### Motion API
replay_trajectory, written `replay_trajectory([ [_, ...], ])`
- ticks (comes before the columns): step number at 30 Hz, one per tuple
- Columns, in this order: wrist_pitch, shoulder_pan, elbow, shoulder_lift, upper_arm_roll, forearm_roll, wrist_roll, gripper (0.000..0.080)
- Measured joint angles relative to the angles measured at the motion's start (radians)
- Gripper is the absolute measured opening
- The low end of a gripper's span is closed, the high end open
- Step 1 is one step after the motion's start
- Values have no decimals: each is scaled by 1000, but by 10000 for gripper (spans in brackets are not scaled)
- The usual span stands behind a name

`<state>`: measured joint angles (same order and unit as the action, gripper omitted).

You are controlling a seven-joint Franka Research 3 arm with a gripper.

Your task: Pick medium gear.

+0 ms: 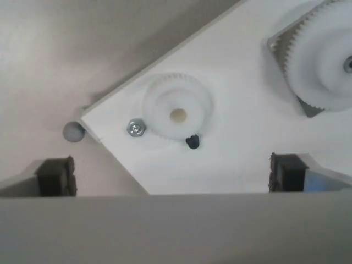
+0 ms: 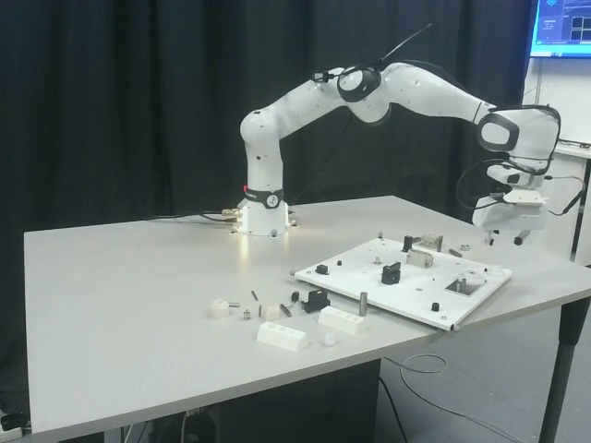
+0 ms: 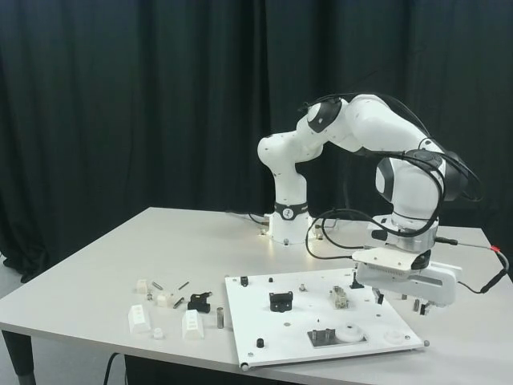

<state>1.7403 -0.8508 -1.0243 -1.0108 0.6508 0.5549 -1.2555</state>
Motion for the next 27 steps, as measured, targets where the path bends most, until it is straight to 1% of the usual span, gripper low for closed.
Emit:
replay_trajectory([
  [5,7,0,-6,-11,-2,0,0,767],
  [6,10,0,-7,-13,-2,0,0,793],
  [11,27,-1,-18,-22,-8,1,0,793],
  [22,78,-1,-59,-24,-39,2,0,800],
  [27,94,-1,-73,-25,-50,3,0,800],
])
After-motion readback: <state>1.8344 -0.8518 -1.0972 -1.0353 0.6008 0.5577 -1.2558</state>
